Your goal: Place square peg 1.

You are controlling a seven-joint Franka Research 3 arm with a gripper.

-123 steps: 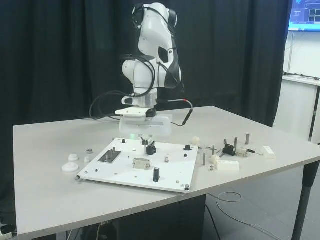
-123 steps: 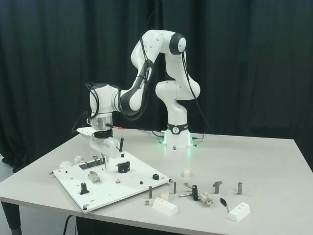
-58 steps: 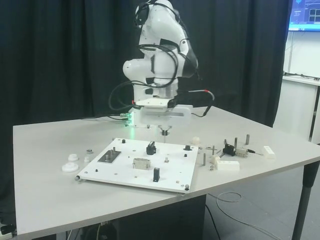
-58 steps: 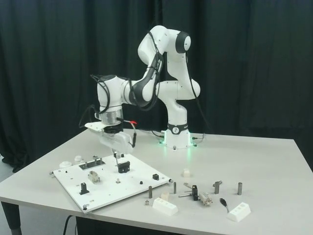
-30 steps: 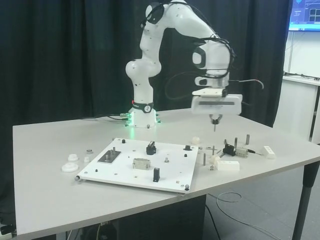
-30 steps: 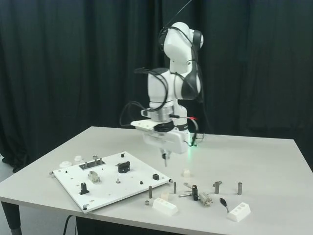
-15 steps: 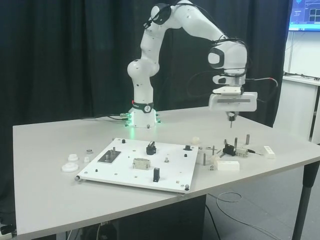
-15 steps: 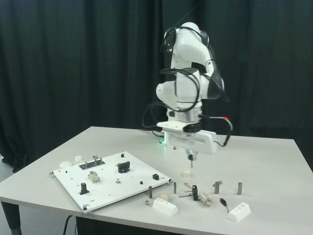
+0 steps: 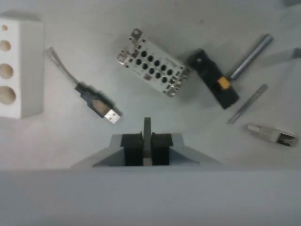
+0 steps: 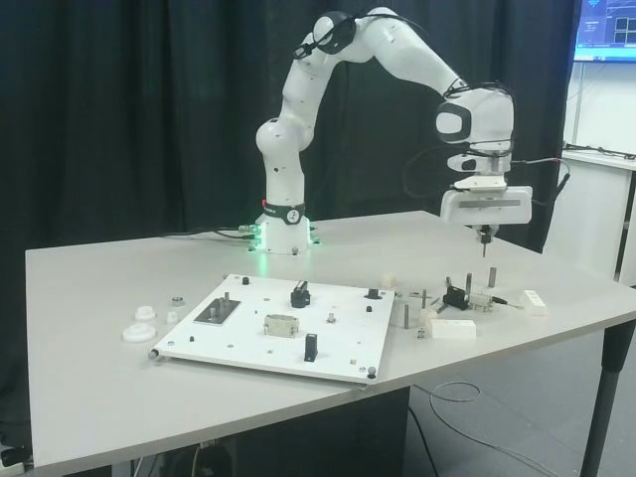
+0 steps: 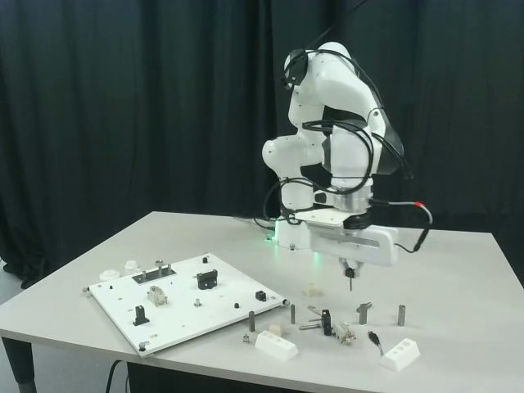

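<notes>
My gripper (image 10: 484,235) hangs over the loose parts at the table's right side, well away from the white board (image 10: 348,343). In the wrist view the gripper (image 9: 147,147) is shut on a thin grey peg (image 9: 147,132), which sticks out past the black pads (image 9: 132,148). From the second room view the peg (image 11: 350,284) points down from the gripper (image 11: 350,274), clear above the table. Below it lie a multi-pin connector (image 9: 153,62) and a cable plug (image 9: 99,103).
A white block with holes (image 9: 19,66) lies near the table edge (image 11: 399,354). A black part (image 9: 214,84), a grey rod (image 9: 251,56), a thin pin (image 9: 248,103) and upright pegs (image 11: 401,315) crowd this spot. Another white block (image 10: 453,328) sits beside the board.
The arm has swung from the board, rising and travelling right across the table with the peg in its fingers. It now hangs over the loose parts.
</notes>
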